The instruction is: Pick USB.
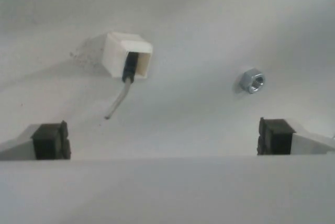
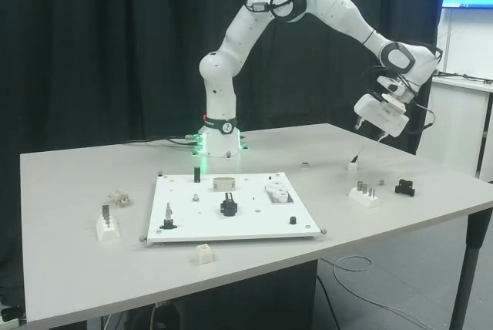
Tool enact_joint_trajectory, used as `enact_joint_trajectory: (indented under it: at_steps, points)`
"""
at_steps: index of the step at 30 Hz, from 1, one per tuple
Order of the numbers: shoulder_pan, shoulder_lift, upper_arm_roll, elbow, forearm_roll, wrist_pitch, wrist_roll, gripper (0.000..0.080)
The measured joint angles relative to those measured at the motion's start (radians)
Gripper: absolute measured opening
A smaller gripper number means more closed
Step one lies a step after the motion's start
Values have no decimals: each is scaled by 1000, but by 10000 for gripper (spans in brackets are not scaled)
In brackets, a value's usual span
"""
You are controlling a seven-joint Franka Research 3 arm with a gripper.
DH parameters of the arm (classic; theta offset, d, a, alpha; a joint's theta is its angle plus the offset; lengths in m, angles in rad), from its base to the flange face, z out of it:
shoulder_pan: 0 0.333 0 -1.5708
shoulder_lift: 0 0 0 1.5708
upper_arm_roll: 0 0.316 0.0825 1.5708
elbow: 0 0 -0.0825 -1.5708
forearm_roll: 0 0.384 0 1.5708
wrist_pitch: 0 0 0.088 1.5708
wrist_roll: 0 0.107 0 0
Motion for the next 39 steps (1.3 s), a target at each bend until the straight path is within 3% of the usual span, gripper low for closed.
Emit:
enact_joint_trajectory:
  at_steps: [19,39]
  points:
    - [21,50,-11,-25,-10,47,17,800]
    - [22,68,-13,-71,-10,101,17,800]
